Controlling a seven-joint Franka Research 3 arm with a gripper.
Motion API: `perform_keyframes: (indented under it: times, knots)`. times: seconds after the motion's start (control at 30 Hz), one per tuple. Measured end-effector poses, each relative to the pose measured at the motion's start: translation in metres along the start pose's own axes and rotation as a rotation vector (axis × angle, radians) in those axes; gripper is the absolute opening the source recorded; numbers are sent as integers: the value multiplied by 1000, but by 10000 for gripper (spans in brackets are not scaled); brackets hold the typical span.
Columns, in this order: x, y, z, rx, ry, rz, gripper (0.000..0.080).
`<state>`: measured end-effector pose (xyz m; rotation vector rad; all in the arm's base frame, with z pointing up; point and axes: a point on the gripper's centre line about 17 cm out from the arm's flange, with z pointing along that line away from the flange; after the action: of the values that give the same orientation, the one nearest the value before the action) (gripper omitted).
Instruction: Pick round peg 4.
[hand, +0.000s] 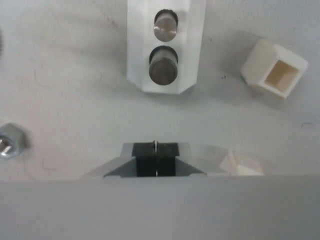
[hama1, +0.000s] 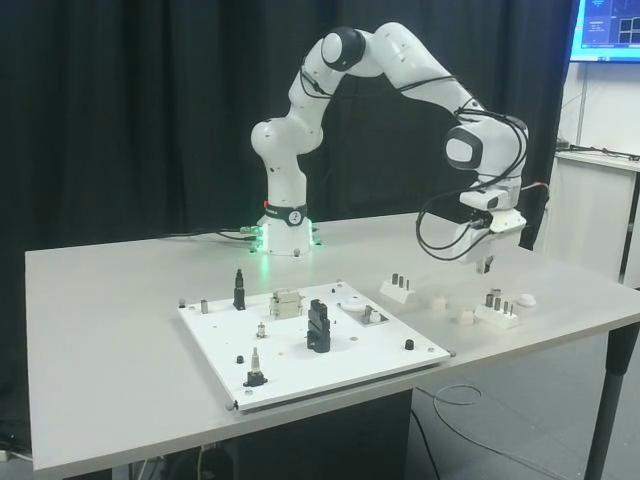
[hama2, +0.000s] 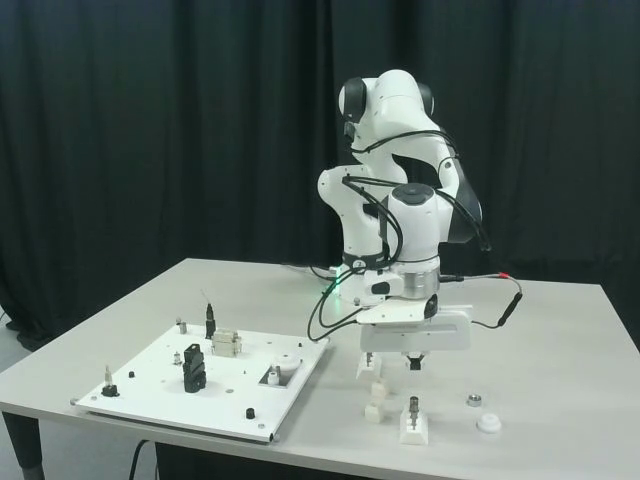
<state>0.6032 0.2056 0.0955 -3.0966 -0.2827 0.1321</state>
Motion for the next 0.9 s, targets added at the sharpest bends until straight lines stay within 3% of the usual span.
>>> perform_keyframes:
  times: [0.9]
  knots:
    - [0,1,-3,-4,3,-4,0]
